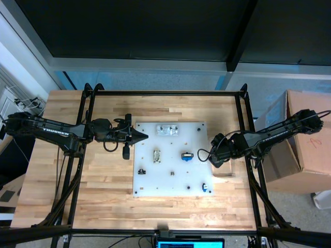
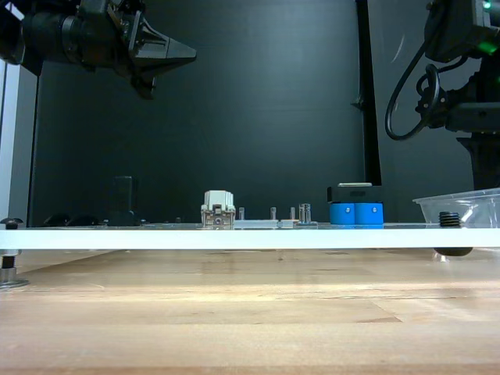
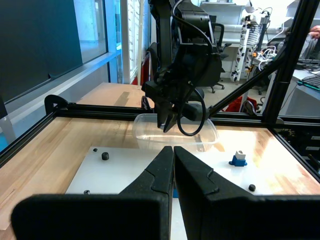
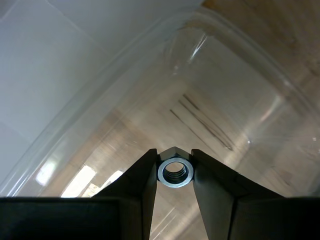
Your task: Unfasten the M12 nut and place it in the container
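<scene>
M12 nut [image 4: 175,171] sits pinched between the narrow fingers of the right gripper [image 4: 174,154], its hole facing back along them, directly above the clear container [image 4: 215,110] at the board's right edge, while the left gripper [image 3: 173,165], fingers together, hovers well apart to the left.

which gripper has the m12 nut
The right gripper, over the clear container, holds the M12 nut; the left gripper, by the board's left edge, is shut, empty.
</scene>
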You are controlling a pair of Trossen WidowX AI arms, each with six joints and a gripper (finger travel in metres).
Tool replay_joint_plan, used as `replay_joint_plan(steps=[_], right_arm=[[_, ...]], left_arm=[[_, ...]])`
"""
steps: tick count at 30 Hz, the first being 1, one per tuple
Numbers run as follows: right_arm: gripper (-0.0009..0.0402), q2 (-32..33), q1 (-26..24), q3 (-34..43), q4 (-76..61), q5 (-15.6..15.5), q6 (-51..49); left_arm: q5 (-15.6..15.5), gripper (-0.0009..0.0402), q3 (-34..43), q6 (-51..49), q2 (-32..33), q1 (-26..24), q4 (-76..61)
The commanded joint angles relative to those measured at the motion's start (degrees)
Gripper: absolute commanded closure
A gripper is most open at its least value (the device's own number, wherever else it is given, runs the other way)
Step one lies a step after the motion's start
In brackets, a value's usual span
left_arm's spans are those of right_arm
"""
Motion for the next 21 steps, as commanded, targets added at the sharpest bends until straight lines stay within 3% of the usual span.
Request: replay_joint_plan(steps=[1,13,21], right_arm=[[0.0290,0.00,0.09,-0.33,0.31,0.24,-0.04],[0.0287,-0.20,0.22,2.32,-1.40,1.75,-0.85],[0.0253,-0.22,0.42,8.55,-7.21,3.45,-2.16]], left_arm=[[0.00,0.0393,0.00,0.00,0.02,0.00,0.02],[0.02,0.0393,0.00,0.00,0.02,0.00,0.02],[0.00,0.0393,0.00,0.00,0.02,0.00,0.02]])
